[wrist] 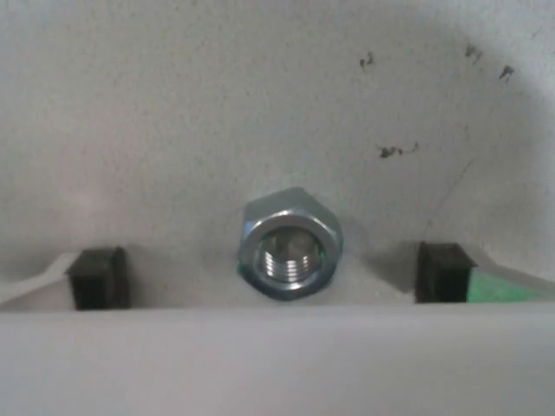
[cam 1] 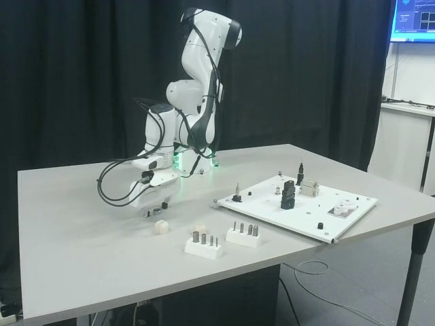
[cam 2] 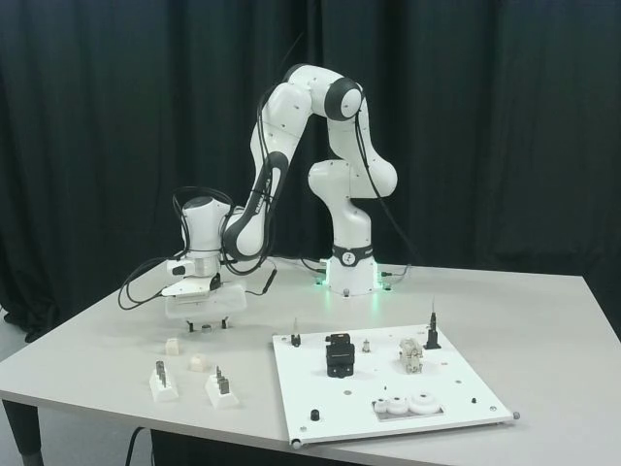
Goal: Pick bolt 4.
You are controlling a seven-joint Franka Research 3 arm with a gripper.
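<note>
1. In the wrist view a hex nut (wrist: 290,245) with a threaded bore stands on the grey table (wrist: 217,104), midway between the two black fingertips (wrist: 98,278); this is what lies where bolt 4 is meant.
2. The gripper (wrist: 269,279) is spread wide: each pad stands well clear of the nut, touching nothing.
3. In the first room view, two white holders (cam 1: 204,246) with upright pins sit at the table's near edge, a small white block (cam 1: 160,227) just behind them.
4. Behind that block the gripper (cam 1: 155,212) hangs low over the table (cam 1: 68,238), the nut beneath it.
5. To the side lies a white board (cam 1: 299,210) carrying small parts.
6. Farthest back stands the white arm (cam 1: 197,81) before a black curtain (cam 1: 81,81).
</note>
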